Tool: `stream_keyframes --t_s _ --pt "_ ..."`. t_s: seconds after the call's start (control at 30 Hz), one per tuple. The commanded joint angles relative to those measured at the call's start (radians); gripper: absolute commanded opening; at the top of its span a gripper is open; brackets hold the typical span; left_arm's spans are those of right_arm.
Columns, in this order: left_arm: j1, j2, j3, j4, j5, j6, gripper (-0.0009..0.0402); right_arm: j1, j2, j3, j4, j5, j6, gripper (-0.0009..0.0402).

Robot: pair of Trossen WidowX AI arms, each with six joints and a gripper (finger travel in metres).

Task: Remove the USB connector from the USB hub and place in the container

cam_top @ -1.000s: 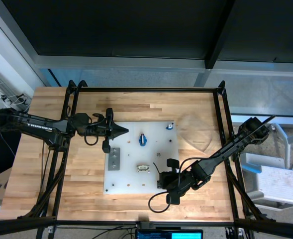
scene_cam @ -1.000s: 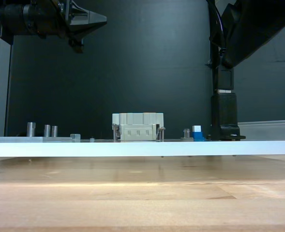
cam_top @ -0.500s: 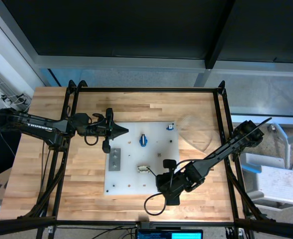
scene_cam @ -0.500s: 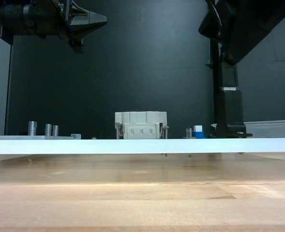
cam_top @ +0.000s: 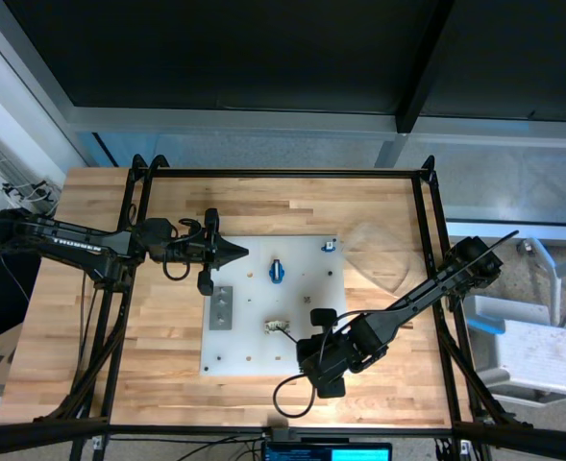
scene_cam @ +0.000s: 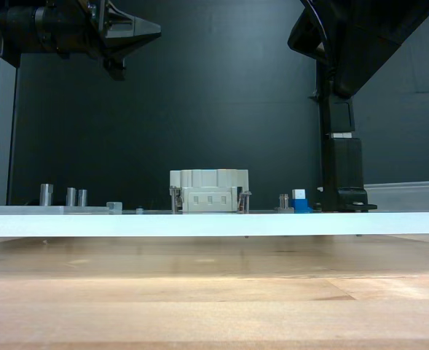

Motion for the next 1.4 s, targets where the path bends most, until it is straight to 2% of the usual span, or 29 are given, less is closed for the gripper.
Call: stream_keyframes --t_s 0.03,0.13,0.3,0.37,0.6,0.7,1.23,1.4 --pt "0.000 0.000 0.000 0.000 0.000 0.000 0.0001 0.000 -0.002 0.000 0.008 0.006 0.009 0.0000" --pt "0.000 0.000 0.000 0.000 0.000 0.000 0.0001 0.001 -0.004 -0.001 0.034 0.023 0.024 0.0000" --pt "0.000 0.000 0.000 0.000 0.000 0.000 0.0001 0.002 -0.019 -0.022 0.076 0.028 0.027 0.0000" --pt "0.000 0.000 0.000 0.000 0.000 0.000 0.0001 0.003 -0.029 -0.034 0.085 0.045 0.033 0.0000" --pt "0.000 0.000 0.000 0.000 0.000 0.000 0.0001 0.013 -0.079 -0.109 0.139 0.055 0.068 0.0000" --pt "0.000 0.000 0.000 0.000 0.000 0.000 0.0001 0.019 -0.097 -0.141 0.166 0.075 0.078 0.0000" --pt "0.000 0.000 0.000 0.000 0.000 0.000 0.0001 0.027 -0.159 -0.158 0.147 0.080 0.076 0.0000" --pt "0.000 0.000 0.000 0.000 0.000 0.000 0.0001 0.016 -0.206 -0.158 0.094 0.074 0.079 0.0000"
